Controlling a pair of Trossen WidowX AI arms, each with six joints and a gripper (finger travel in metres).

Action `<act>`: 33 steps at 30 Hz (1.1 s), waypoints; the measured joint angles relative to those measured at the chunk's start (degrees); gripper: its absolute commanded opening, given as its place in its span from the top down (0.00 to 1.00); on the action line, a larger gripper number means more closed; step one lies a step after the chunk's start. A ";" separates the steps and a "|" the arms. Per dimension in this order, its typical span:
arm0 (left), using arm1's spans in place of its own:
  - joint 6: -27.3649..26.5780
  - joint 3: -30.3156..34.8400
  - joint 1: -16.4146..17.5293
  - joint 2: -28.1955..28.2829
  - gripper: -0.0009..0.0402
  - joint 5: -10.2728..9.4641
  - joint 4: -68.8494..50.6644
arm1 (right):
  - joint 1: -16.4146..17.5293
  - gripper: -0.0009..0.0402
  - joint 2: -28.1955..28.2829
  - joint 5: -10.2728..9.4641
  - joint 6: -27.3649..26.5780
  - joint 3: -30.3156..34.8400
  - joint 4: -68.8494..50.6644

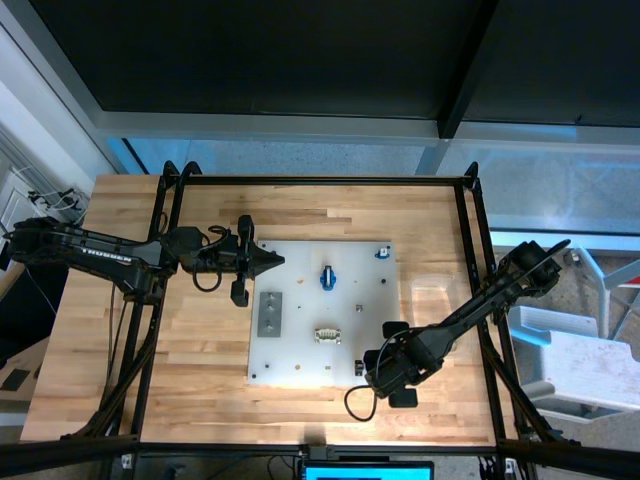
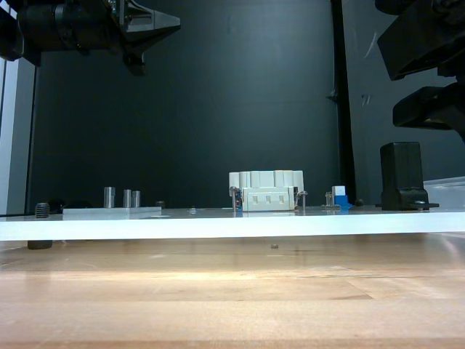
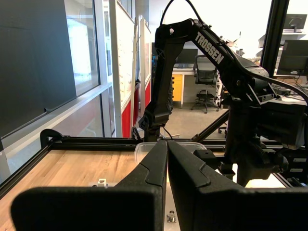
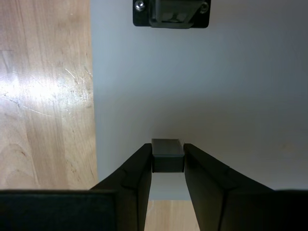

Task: Pick the 16mm bar from the taskboard and place it in the container

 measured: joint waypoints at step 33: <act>-0.02 0.00 0.00 0.02 0.98 0.00 0.00 | 0.11 0.90 -5.99 0.37 -0.33 0.00 -1.79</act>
